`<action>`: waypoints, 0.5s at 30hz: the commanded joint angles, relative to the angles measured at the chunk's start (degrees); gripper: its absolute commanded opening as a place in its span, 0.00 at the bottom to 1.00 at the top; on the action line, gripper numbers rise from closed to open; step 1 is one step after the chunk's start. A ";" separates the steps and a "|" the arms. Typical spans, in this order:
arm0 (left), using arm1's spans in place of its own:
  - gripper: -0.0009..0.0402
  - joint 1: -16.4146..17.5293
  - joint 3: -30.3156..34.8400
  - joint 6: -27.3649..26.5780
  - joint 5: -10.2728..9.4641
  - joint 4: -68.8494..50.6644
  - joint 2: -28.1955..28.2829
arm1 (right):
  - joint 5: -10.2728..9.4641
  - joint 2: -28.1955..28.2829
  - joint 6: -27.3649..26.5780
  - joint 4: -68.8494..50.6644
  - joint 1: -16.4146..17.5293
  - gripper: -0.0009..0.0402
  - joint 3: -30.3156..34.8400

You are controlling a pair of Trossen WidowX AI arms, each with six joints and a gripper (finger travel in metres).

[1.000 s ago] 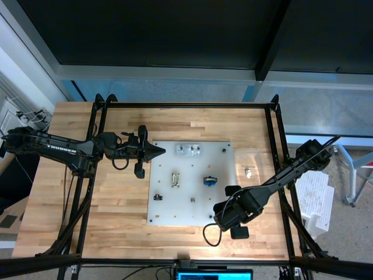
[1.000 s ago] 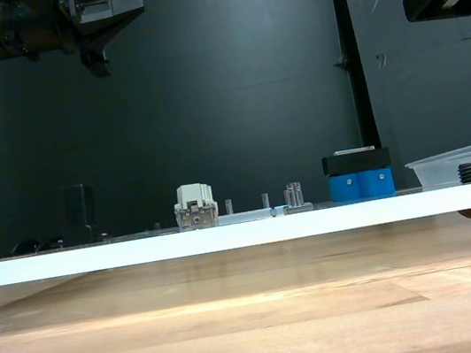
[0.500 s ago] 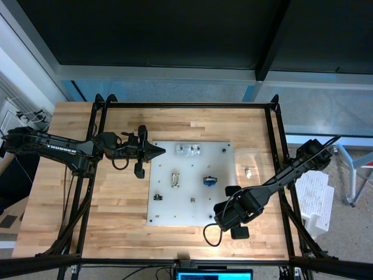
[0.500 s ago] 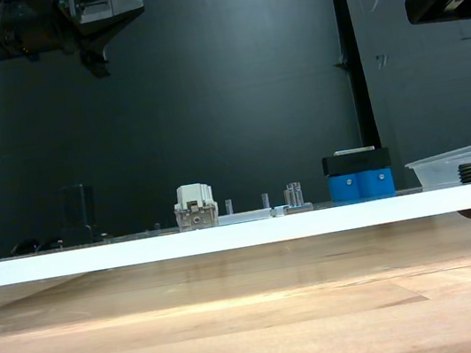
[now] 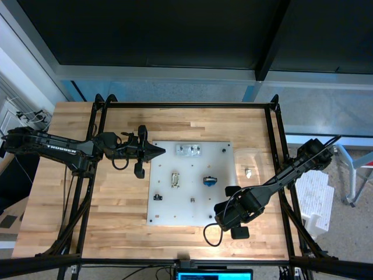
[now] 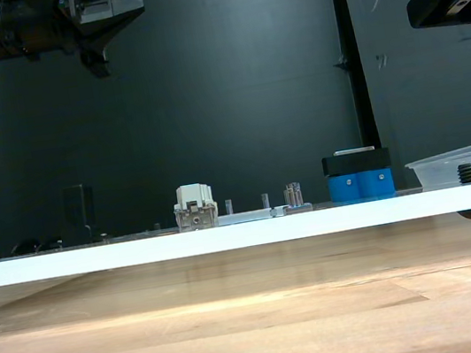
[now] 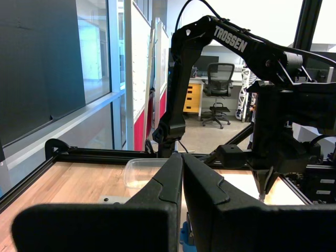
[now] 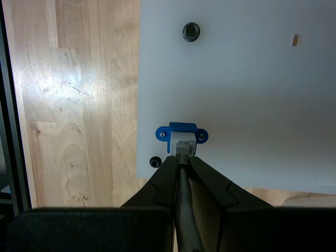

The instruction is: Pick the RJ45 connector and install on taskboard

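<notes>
The taskboard is a white panel lying in the middle of the table. My right gripper hangs high over its front right part and points straight down. It is shut on the RJ45 connector, a small grey plug with a black strand running back between the fingers. The plug lines up with a blue fitting on the taskboard, and I cannot tell whether they touch. My left gripper is shut and empty, held level and high above the board's left edge.
A clear tray stands right of the board with a small pale piece in it. The board also carries a beige block, silver fittings and small black parts. A black frame surrounds the table.
In the low view the visible part of the right arm has drifted slightly down and to the right. The left arm has not moved.
</notes>
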 commanded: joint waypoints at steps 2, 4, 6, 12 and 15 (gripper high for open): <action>0.02 0.02 0.02 0.00 0.02 0.00 0.02 | -0.09 0.22 0.22 0.07 0.04 0.02 -0.09; 0.02 0.00 0.02 0.00 0.02 0.00 0.02 | -0.09 0.22 0.39 0.04 0.07 0.02 -0.09; 0.02 0.00 0.02 0.00 0.02 0.00 0.00 | -0.09 0.20 0.50 0.04 0.07 0.03 -0.09; 0.02 0.00 0.02 0.00 0.02 0.00 0.02 | -0.04 0.09 0.70 0.02 0.17 0.09 -0.07; 0.02 0.00 0.02 0.00 0.02 0.00 0.00 | 0.07 -0.15 0.76 0.02 0.20 0.14 -0.02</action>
